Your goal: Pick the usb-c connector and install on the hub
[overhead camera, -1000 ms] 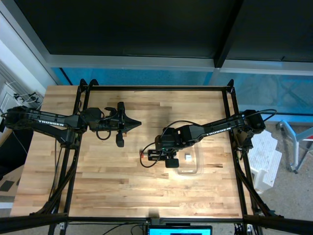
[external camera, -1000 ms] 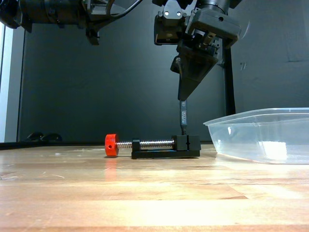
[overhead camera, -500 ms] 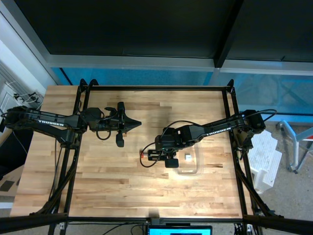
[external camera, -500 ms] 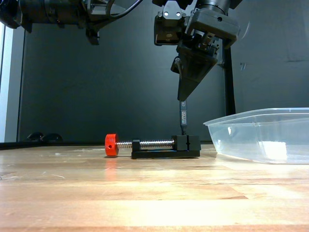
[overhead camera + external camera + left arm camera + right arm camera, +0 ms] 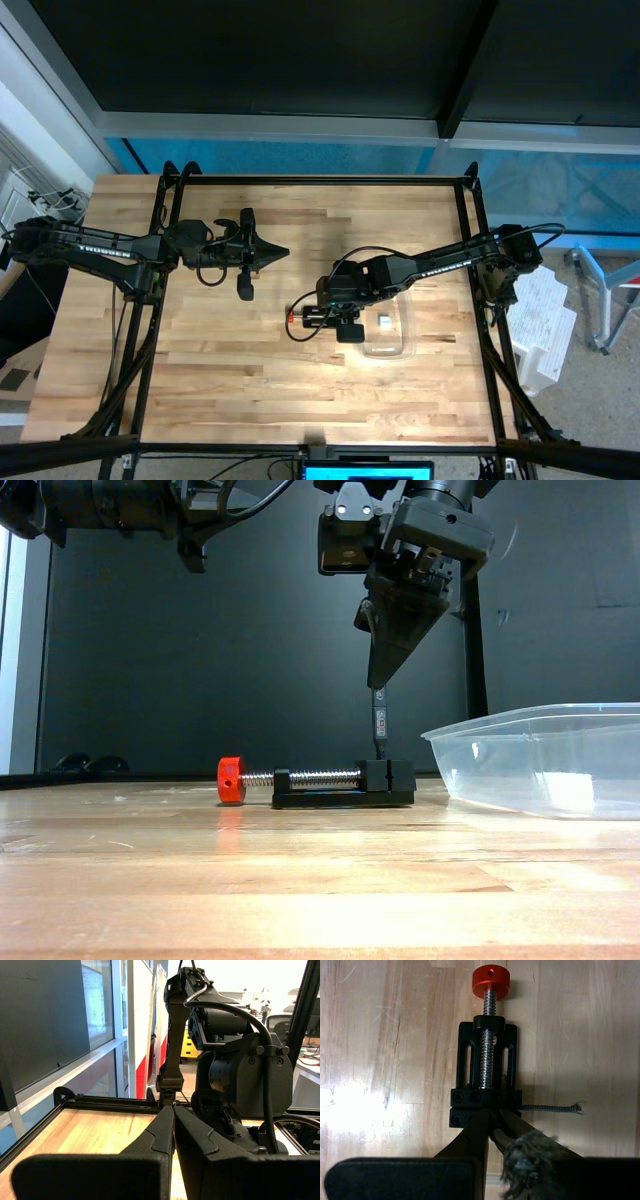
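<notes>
Black fingers of the right gripper [image 5: 377,684] are pinching the top of the usb-c connector [image 5: 379,723], nearly pressed together, and are keeping it upright (a thin dark grey strip). Its lower end is meeting the end block of the hub [image 5: 340,783], which is lying on the wooden table [image 5: 300,880], its orange-red knob [image 5: 231,780] pointing away from the clear tray [image 5: 540,760]. Well apart, the left gripper [image 5: 174,1110] is hanging with its fingers pressed together, holding nothing.

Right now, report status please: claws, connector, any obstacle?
Left claw shut, parked left, away from hub. Right claw shut on usb-c connector, upright, lower end at hub top. Tray beside, not blocking.
</notes>
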